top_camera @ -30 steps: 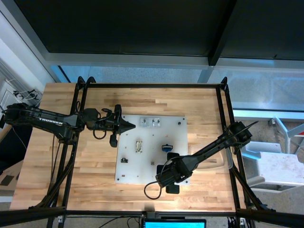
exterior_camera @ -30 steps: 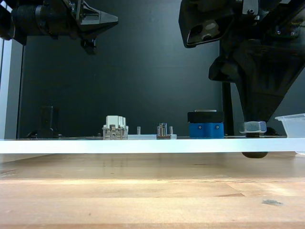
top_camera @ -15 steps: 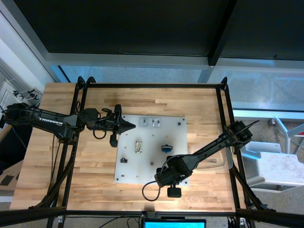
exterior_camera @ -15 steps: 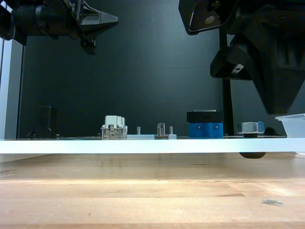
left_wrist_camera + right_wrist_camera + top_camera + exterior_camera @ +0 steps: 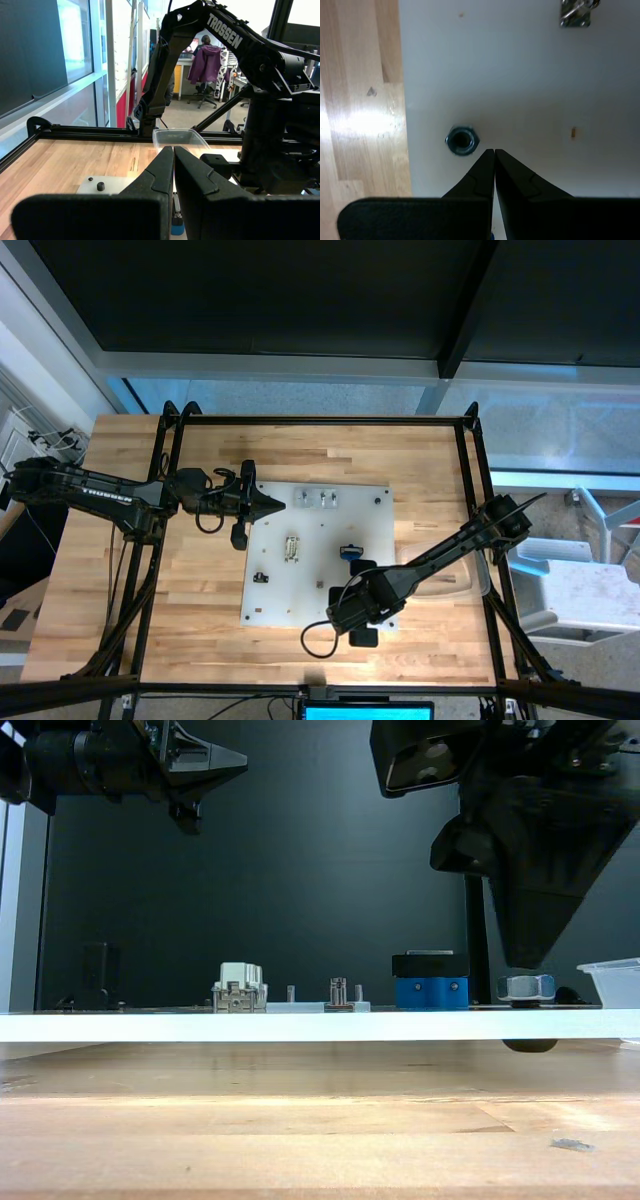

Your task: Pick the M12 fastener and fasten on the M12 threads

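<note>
Silver nut [image 5: 527, 987] sits at the board's [image 5: 300, 590] 5 o'clock, seemingly on its stud. Your right end effector [image 5: 494, 150], pressed together and empty, has dropped back just above it, likely for another turn. The left end effector [image 5: 278, 506], also pressed together, hangs at 10 o'clock.

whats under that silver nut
The nut rests on the white board; its own body covers anything beneath. The right gripper, shut and empty, hangs just above it; the left gripper, shut, hovers over the board's left edge.

The left tool [image 5: 173, 150], fingers pressed together, points across the white board [image 5: 117, 183] toward a clear container [image 5: 180, 137].
</note>
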Robot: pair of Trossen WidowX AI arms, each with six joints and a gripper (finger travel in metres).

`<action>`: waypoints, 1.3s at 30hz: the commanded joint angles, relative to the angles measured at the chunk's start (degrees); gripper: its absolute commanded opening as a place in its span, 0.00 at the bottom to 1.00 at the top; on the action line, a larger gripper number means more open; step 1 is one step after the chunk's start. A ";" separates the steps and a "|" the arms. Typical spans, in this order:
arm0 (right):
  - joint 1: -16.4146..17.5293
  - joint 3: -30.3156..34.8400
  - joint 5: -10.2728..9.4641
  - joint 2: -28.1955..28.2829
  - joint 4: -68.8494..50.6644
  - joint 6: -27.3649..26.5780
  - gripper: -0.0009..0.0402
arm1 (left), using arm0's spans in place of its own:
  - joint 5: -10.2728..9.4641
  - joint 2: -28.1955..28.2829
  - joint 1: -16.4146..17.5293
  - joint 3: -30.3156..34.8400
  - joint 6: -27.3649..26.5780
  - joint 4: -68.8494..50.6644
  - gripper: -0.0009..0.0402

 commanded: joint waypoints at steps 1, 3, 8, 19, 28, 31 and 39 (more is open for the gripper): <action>0.00 -0.85 0.00 0.24 1.49 0.26 0.02 | 0.00 0.00 0.02 0.02 0.00 0.00 0.02; 0.02 -1.16 -0.02 0.24 1.75 0.44 0.02 | 0.00 0.00 0.02 0.02 0.00 0.00 0.02; 0.02 -1.20 -0.22 0.24 1.84 0.61 0.02 | 0.00 0.00 0.00 0.02 -0.02 0.00 0.02; 0.00 -1.44 -17.38 -0.20 3.17 0.59 0.02 | 0.00 0.00 0.00 0.02 0.00 0.00 0.02; 0.04 -1.44 -11.85 -1.11 3.02 0.55 0.02 | 0.00 0.00 0.02 0.02 0.00 0.09 0.02; 0.04 -1.44 -5.49 -1.90 2.62 0.57 0.02 | 0.00 0.00 0.00 0.02 -0.02 -0.04 0.02; 0.00 -1.46 1.36 -0.79 2.82 -0.04 0.02 | 0.00 0.00 0.00 0.02 0.00 -0.04 0.02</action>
